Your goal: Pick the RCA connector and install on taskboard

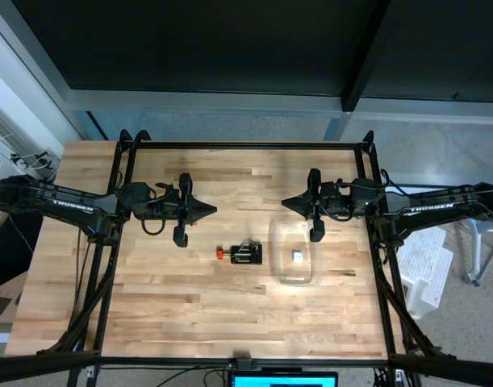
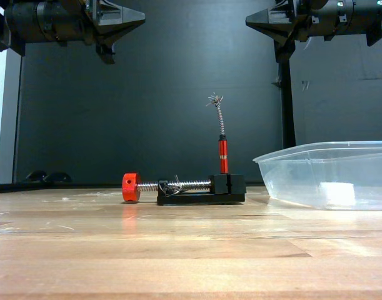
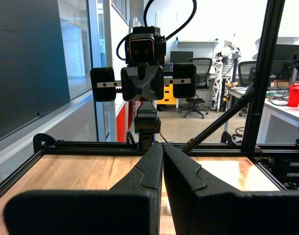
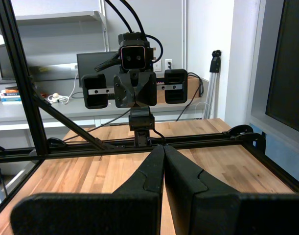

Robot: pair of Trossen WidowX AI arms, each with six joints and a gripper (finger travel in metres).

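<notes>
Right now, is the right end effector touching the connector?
Apart. Low view: right end effector up high, open air between it and the connector in the tray. Left end effector hangs equally high.

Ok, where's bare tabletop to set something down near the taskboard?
Bare wood lies left of the taskboard and along the near edge of the table. It is crowded between the taskboard and the clear tray, which holds the RCA connector. The left pincer and right pincer hang shut, high above, beyond the taskboard.
</notes>
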